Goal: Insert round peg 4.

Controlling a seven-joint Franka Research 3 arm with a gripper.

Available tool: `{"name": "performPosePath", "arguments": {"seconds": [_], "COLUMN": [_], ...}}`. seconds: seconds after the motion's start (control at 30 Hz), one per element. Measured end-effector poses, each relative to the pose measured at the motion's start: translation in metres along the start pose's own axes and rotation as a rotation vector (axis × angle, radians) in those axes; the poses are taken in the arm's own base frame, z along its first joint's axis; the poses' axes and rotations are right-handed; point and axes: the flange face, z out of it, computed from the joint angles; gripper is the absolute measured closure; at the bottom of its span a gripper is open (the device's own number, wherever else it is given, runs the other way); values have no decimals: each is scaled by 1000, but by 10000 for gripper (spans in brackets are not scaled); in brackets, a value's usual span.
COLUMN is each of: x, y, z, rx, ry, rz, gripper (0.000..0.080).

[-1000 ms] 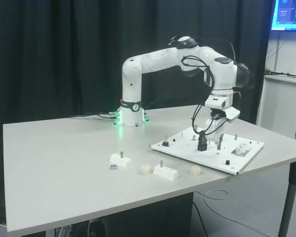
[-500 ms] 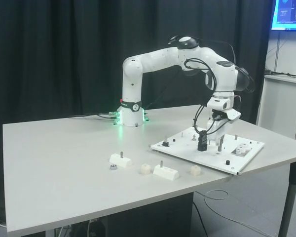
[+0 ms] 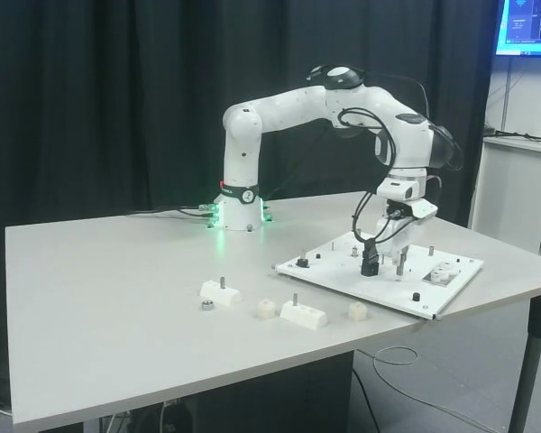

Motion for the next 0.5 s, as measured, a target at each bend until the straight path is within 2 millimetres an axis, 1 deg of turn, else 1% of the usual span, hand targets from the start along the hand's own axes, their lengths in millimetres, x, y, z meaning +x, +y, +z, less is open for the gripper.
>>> {"name": "performPosePath", "arguments": {"seconds": [0.5], "x": [-3], "y": [-1], "z": [1], "rx": [-16], "ry": [-15], "rz": [38], "gripper": [650]}}
